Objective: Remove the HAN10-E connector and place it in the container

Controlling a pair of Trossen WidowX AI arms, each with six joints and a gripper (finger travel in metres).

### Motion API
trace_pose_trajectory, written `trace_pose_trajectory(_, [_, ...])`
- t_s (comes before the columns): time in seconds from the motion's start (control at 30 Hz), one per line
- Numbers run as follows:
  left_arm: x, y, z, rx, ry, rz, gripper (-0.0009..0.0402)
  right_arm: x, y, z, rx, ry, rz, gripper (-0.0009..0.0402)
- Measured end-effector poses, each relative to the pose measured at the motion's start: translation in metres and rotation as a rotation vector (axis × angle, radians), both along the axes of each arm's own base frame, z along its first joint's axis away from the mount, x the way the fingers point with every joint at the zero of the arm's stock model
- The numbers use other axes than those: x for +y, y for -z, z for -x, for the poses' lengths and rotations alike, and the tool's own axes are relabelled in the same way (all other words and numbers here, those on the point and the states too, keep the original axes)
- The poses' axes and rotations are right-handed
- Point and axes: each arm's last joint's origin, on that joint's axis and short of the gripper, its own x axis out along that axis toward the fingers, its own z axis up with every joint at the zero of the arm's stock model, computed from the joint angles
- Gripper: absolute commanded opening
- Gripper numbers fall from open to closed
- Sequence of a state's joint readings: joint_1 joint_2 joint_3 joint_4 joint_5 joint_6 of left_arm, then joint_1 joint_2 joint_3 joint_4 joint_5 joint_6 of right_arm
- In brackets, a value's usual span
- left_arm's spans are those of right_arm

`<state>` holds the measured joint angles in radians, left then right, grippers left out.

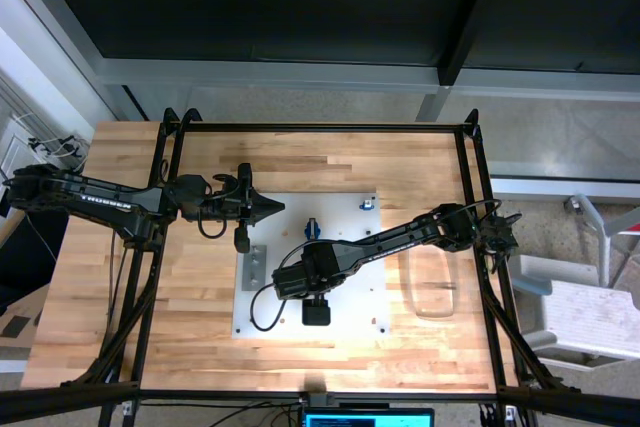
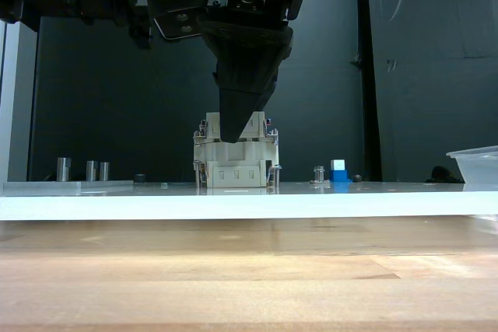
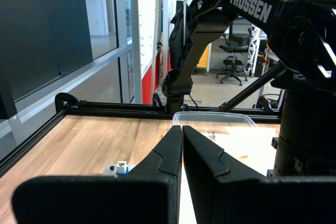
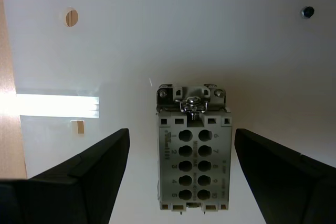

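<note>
- Right gripper (image 1: 316, 313): located over the white board (image 1: 355, 292), pointing straight down at it.
- Right gripper state: fingers (image 4: 89, 161) spread wide. The right wrist view shows one finger on each side of the HAN10-E connector (image 4: 192, 150), with open board visible between each finger and the connector — no contact on either side.
- Connector position: seated upright on the white board, centred between the two spread fingers. Its ten numbered holes and the screw at one end face the wrist camera.
- Low view: the connector (image 2: 236, 169) stands on the board directly under the right gripper. One dark, tapering finger overlaps the connector's upper half, with its tip below the connector's top edge.
- Container (image 1: 437, 285): stands on the wooden table (image 1: 200, 332) just beside the board's right edge, well apart from the connector.
- Left gripper (image 1: 272, 207): held above the board's far left corner, pointing inward toward the right arm, well apart from the connector.
- Left gripper state: fingers pressed together — the left wrist view shows only a thin seam between them, with nothing held.
- Other items on the board: a blue upright part (image 1: 312, 227) beyond the right gripper, and a grey block with round holes (image 1: 258, 267) near the left edge.
</note>
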<state>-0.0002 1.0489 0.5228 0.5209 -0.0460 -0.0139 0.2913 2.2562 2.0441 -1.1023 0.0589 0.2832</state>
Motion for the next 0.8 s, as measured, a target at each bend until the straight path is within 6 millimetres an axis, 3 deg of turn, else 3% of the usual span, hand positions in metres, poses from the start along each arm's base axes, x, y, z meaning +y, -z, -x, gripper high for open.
trace_pose_trajectory(0.5, [0.0000,0.0001,0.0000,0.000,0.000,0.000,0.0000,-0.0009,0.0001,-0.0002,0.000,-0.006,0.004,0.0099])
trace_pose_trajectory(0.8, [0.0000,0.0000,0.0000,0.000,0.000,0.000,0.0000,-0.0009,-0.0002,-0.0002,-0.001,-0.006,0.003,0.0045])
